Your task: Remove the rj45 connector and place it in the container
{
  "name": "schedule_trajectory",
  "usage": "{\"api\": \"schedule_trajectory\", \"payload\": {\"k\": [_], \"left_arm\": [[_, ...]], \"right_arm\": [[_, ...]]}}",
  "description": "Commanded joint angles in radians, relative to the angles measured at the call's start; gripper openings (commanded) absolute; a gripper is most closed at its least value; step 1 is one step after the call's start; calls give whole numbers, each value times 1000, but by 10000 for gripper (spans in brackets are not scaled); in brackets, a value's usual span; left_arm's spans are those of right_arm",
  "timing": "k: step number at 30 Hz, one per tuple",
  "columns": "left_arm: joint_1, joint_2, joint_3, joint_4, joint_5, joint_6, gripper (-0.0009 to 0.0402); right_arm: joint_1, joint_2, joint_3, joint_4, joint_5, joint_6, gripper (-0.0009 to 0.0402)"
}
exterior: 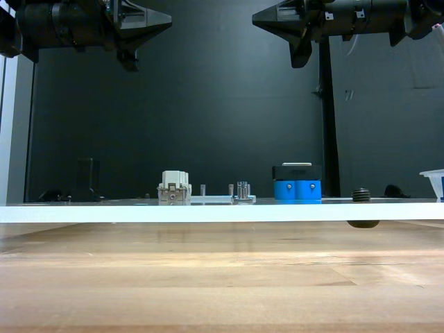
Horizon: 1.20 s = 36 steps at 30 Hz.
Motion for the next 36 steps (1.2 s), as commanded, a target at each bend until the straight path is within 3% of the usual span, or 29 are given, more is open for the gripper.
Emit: {"api": "schedule_trajectory", "payload": {"k": [1, 18, 26, 33, 36], "left_arm": [[0, 0, 0, 0, 0, 0, 1], [0, 0, 0, 0, 0, 0, 1], [0, 0, 0, 0, 0, 0, 1], [0, 0, 0, 0, 0, 0, 1], [0, 0, 0, 0, 0, 0, 1]], "right_arm": [[0, 0, 0, 1, -52, -25, 0], [2, 0, 17, -36, -53, 5, 0], [14, 0, 167, -432, -53, 3, 0], [60, 11, 316, -741, -40, 17, 0], [77, 24, 380, -859, -14, 31, 0]]}}
